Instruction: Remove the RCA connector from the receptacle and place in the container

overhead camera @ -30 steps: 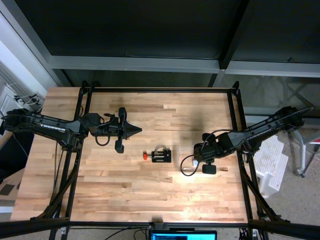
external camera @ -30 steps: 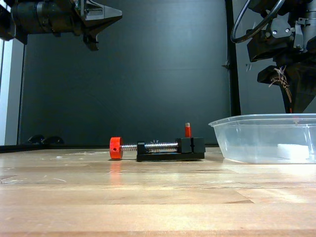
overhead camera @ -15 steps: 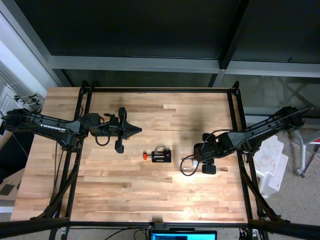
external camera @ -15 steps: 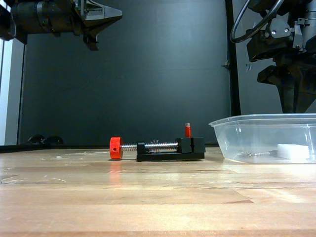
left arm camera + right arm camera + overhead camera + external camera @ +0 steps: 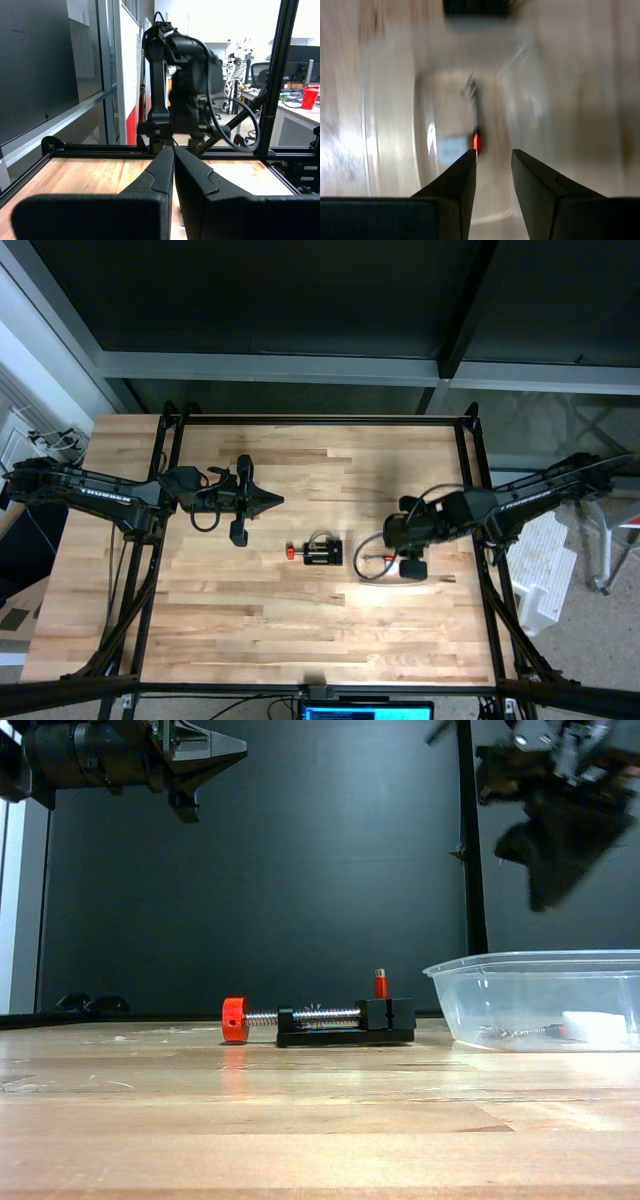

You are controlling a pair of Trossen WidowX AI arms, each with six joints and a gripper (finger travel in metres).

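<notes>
The RCA connector point(image 5: 522, 1032) lies flat on the floor of the container point(image 5: 470, 1005), a slim silvery plug with a red part; the right wrist view shows the same RCA connector point(image 5: 476, 120) inside the clear container point(image 5: 390, 110). My right gripper point(image 5: 548, 885) hangs open well above the tray, holding nothing. The receptacle point(image 5: 345, 1018) is a black block with a red-orange knob point(image 5: 234, 1019), left of the tray and apart from it. My left gripper point(image 5: 268, 500) is shut and parked high at the left, far from both.
A small white square piece point(image 5: 594, 1025) lies in the tray beside the plug. A short red post point(image 5: 380, 983) stands up on the black block. Black frame rails point(image 5: 320, 420) border the wooden table point(image 5: 250, 620).
My right gripper let go of the plug, which dropped into the tray and now lies still. The gripper then rose and shifted left. The left arm has not moved.
</notes>
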